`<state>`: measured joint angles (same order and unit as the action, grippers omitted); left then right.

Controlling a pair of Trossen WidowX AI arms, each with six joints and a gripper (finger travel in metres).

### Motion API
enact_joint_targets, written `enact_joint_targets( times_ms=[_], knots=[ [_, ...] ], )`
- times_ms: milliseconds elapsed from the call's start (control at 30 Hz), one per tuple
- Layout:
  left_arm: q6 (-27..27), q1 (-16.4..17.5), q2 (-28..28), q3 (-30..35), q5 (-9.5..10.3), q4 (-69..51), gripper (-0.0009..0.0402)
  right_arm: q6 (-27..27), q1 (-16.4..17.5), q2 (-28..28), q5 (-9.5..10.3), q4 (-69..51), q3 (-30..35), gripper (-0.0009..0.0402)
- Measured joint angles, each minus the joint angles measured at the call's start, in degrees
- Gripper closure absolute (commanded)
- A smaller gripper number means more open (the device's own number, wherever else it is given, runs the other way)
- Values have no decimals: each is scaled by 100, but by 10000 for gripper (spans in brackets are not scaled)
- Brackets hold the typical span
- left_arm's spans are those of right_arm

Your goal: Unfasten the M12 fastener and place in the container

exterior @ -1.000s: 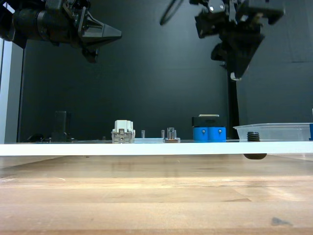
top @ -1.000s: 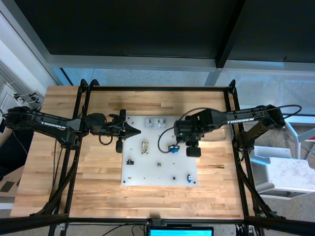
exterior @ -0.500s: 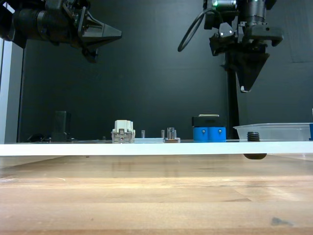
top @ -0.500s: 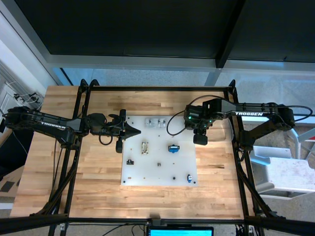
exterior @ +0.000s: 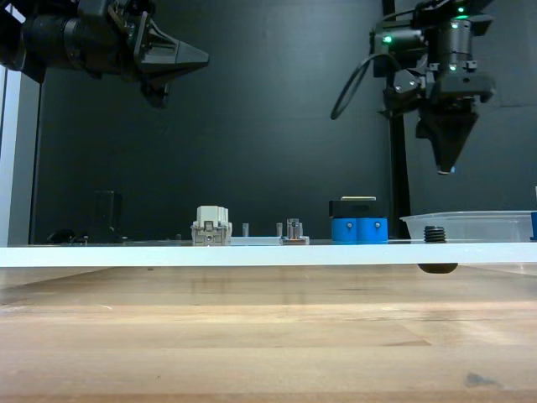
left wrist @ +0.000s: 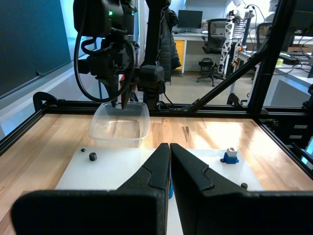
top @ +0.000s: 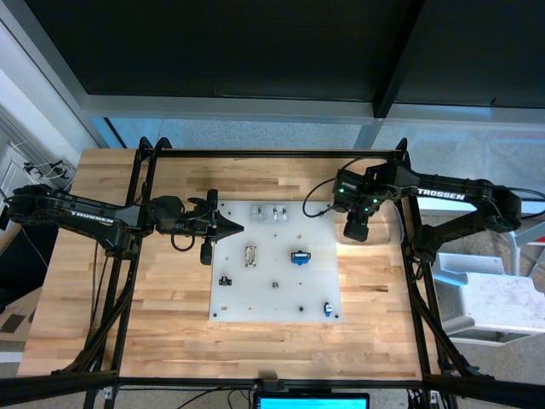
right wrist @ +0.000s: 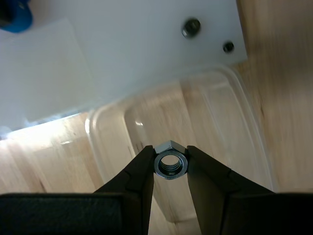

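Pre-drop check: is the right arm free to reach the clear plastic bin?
Likely yes: right gripper, holding the small silver nut, hangs over the bin, nothing between. Left gripper hovers by the white board's left edge.

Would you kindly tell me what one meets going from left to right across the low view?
Left tool held high, grey connector, silver fitting, blue block, then right tool high above the clear container, shut on the nut.
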<state>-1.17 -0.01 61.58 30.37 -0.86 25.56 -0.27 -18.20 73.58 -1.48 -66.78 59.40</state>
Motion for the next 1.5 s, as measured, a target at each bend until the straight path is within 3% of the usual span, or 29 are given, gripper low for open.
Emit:
enact_joint_targets(
  times_ms=[267,467,800,1267,1500],
  knots=[
    [0,0,0,-2,0,0,393,168,-308,-439,2,-9,-485,389],
    [0,0,0,0,2,0,393,411,-321,-614,4,-7,-737,362],
    [-2,0,0,0,0,0,393,595,-319,-616,2,20,-787,303],
    [0,0,0,0,0,0,393,608,-319,-614,2,22,-787,185],
    [0,0,0,-2,2,0,393,608,-319,-614,2,22,-787,154]
  ],
)
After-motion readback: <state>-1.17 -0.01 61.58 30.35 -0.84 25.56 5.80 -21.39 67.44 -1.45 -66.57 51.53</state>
